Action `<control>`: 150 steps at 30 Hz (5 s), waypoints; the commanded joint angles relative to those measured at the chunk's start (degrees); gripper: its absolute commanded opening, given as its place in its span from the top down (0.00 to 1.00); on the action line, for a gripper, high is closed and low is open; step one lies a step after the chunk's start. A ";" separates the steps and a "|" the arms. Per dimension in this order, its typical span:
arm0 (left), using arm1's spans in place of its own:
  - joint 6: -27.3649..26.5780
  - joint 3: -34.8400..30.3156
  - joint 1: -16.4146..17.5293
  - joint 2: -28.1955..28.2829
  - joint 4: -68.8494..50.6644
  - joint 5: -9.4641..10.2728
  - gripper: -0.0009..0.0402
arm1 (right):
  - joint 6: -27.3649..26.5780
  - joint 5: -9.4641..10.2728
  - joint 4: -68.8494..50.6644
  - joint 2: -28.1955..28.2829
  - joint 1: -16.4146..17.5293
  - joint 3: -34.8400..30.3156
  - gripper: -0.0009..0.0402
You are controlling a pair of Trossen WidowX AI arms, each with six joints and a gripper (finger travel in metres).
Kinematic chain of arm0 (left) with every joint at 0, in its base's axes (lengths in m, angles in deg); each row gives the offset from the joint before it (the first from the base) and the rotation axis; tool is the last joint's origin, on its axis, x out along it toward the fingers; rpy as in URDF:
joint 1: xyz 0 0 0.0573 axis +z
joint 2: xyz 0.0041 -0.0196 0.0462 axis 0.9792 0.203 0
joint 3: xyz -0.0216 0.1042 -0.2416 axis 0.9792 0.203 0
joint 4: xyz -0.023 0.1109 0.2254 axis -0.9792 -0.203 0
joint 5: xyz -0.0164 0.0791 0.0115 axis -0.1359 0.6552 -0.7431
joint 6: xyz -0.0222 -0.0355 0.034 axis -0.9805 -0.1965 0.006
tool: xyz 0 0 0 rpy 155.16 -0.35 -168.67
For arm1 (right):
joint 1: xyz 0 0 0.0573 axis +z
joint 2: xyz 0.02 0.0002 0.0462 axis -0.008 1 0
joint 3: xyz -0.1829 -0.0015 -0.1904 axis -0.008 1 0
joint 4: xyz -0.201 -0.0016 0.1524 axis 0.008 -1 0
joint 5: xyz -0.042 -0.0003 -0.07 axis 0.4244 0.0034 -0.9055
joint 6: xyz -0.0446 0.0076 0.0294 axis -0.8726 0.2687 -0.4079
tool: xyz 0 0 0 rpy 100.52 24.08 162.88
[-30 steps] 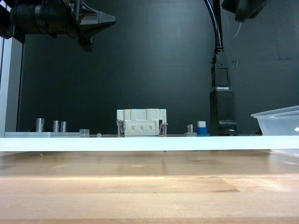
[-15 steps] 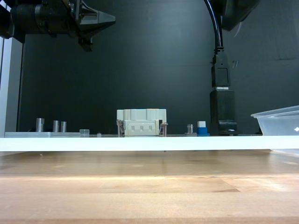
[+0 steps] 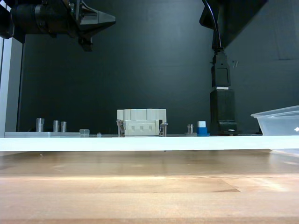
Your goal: Remove the USB connector from the USB hub and place in the container
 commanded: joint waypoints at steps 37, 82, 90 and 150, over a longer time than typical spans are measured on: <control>0.02 0.00 0.02 0.00 0.02 -0.02 0.98 | -0.87 -1.44 2.32 2.80 -0.94 1.53 0.98; 0.02 0.00 0.00 0.00 0.00 -0.02 0.98 | -3.74 -3.41 0.46 2.03 -0.92 1.68 0.98; 0.02 0.00 0.00 0.00 0.00 -0.02 0.98 | -1.42 -6.38 7.28 -1.20 0.79 7.39 0.98; 0.02 0.00 0.02 0.00 0.02 -0.02 0.98 | -7.91 -3.43 3.54 -4.15 1.29 5.40 0.98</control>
